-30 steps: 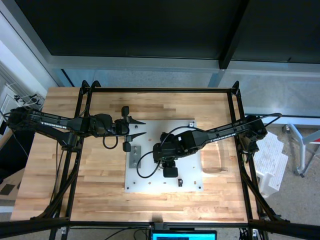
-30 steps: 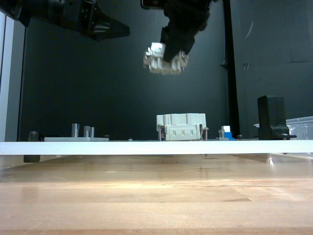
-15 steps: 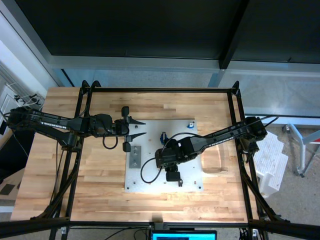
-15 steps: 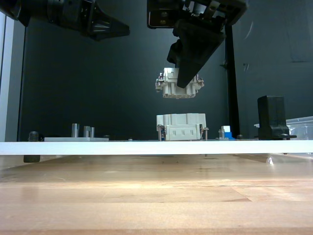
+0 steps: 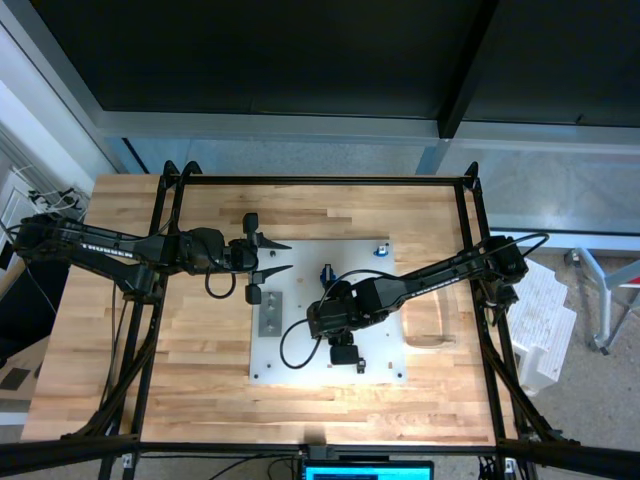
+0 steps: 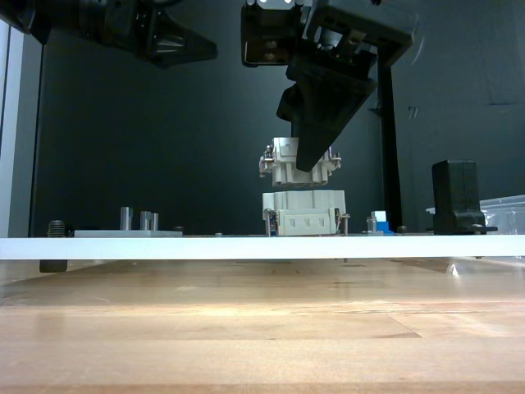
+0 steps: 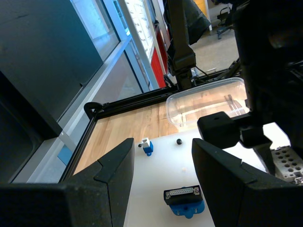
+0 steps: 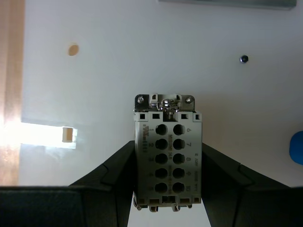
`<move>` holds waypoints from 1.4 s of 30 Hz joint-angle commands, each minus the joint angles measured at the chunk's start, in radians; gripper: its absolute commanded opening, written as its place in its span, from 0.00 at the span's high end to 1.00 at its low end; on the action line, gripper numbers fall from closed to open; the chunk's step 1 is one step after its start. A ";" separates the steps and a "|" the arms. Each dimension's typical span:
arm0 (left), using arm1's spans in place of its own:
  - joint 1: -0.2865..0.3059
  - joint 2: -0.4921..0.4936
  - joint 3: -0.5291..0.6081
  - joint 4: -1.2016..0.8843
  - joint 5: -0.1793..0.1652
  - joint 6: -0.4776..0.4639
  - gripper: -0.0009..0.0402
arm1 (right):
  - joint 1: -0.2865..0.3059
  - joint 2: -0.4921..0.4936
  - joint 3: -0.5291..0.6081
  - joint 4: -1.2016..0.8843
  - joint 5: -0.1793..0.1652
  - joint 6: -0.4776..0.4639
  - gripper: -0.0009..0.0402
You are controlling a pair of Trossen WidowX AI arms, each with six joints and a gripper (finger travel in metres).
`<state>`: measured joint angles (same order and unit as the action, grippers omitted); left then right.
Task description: Pick the HAN10E connector and install on the hub
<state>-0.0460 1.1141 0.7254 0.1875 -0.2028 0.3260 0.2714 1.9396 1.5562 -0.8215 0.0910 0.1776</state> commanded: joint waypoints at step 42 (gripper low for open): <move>0.000 0.000 0.000 0.000 0.000 0.001 0.58 | 0.004 0.000 -0.094 0.076 0.006 0.065 0.81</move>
<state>-0.0463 1.1141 0.7254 0.1879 -0.2024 0.3264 0.2752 1.9366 1.4651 -0.7364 0.0956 0.2398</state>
